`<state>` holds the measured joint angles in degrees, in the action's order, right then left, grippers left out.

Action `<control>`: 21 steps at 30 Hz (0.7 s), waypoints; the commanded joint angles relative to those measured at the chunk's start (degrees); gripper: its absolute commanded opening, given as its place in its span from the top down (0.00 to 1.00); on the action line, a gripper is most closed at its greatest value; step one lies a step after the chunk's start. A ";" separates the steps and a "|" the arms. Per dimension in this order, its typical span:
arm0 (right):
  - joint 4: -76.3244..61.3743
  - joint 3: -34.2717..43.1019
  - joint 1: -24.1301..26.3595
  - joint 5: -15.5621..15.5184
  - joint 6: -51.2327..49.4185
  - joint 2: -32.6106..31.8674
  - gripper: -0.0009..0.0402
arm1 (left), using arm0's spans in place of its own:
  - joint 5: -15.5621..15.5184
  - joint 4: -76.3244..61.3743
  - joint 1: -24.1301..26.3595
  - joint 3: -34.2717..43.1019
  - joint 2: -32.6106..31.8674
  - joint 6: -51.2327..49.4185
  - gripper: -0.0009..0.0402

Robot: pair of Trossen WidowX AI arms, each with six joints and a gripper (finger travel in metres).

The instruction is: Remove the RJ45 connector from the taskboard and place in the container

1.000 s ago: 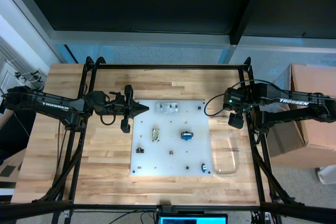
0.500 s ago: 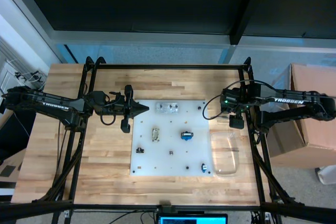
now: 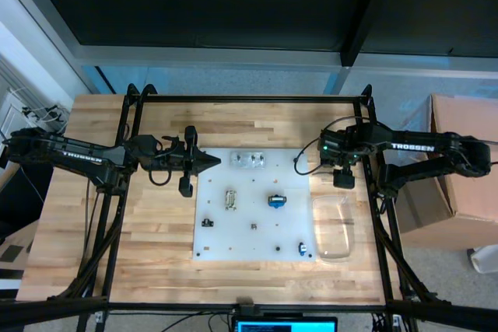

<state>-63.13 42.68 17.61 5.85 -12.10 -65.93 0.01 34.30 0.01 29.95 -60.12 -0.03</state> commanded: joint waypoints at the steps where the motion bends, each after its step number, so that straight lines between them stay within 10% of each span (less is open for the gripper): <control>1: 0.87 -1.25 0.52 -0.22 -3.91 -1.05 0.37 | 0.00 0.02 -0.02 0.00 0.00 0.02 0.98; 21: 13.88 -10.88 0.52 -2.93 -14.21 -1.09 0.37 | 0.00 0.02 -0.02 0.00 0.00 0.02 0.98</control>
